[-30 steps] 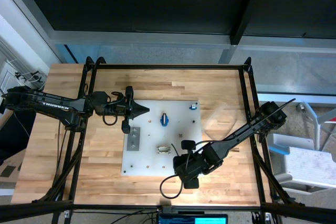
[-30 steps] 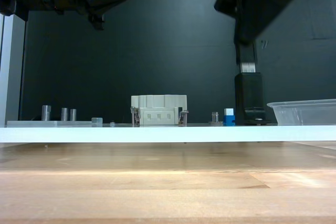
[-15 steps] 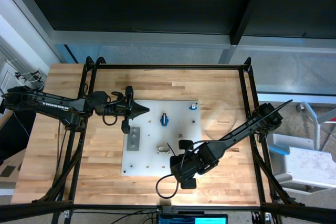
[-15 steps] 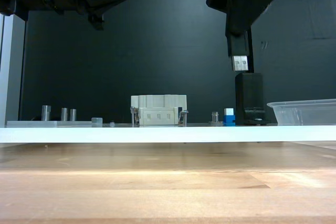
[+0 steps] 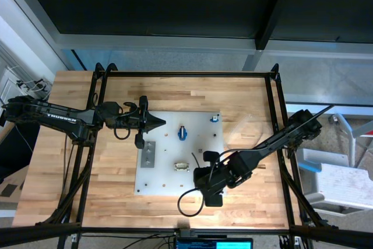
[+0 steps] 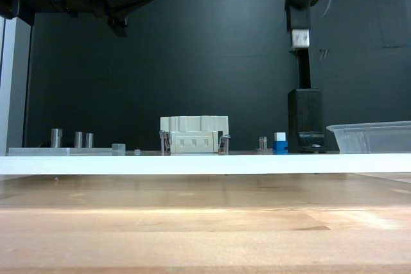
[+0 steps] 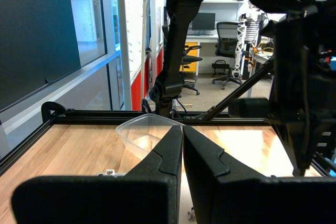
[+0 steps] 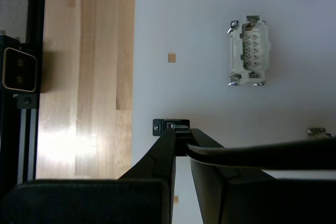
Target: Remove the USB connector from the USB hub and place in the container
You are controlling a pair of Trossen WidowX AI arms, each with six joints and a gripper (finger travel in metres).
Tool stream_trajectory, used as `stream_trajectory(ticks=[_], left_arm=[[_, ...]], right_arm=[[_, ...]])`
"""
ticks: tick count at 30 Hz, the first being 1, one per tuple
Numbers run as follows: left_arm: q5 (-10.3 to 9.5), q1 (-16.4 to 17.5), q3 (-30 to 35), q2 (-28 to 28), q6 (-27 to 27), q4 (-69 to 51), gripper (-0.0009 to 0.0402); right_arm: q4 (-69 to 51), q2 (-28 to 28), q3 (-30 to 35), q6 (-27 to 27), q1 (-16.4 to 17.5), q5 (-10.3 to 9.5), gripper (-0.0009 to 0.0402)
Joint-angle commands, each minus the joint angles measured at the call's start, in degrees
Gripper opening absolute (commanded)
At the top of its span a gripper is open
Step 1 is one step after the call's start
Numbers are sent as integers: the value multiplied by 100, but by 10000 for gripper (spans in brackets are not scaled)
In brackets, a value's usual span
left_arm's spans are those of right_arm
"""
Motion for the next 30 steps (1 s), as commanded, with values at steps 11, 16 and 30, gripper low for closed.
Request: stream_trajectory(ticks=[11,16,30], left_arm=[[2,0,2,2,0,2,1],[2,2,2,2,2,2,1],[2,0,2,2,0,2,1]], right_arm=[[46,-1145,-966,529,-57,282,0],[46,-1733,-1528,549,-144,302,0],[-323,-3132,-2782,704,-525,306,0]])
